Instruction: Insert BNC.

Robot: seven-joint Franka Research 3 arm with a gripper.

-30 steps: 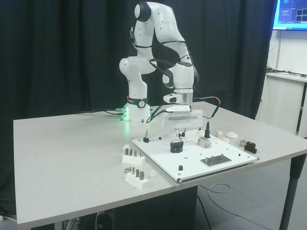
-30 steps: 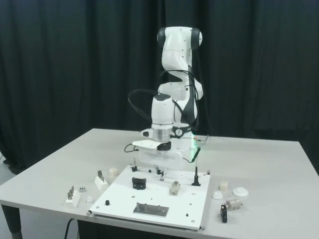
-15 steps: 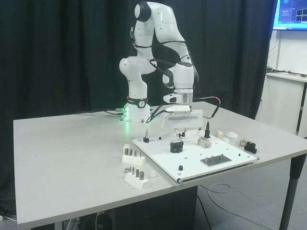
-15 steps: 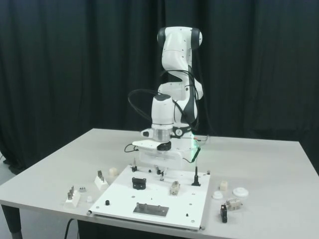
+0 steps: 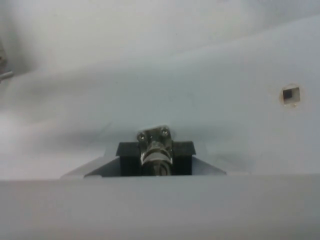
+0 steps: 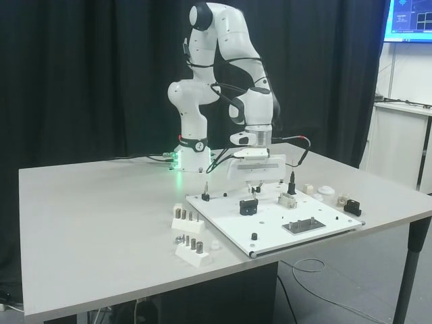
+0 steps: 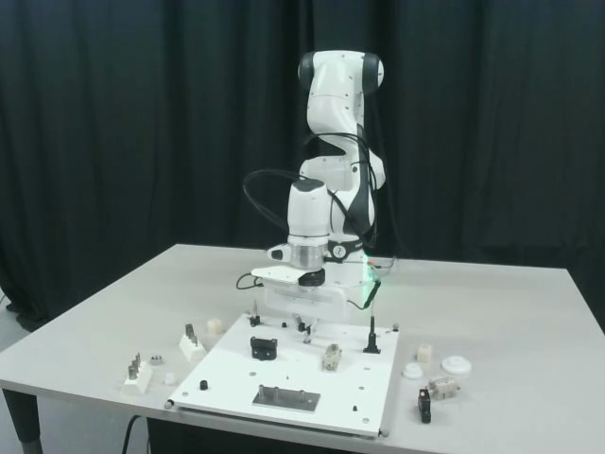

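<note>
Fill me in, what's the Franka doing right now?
The white arm has its hand low over the far edge of the white board on the grey table, working on the BNC insertion. The wrist view shows a metal BNC connector right below the hand. Other small fixtures sit on the board and table, untouched.

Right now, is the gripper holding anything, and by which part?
Cannot tell. The gripper hangs low over the white board, with a metal BNC connector right under it in the wrist view, but no hold shows.
</note>
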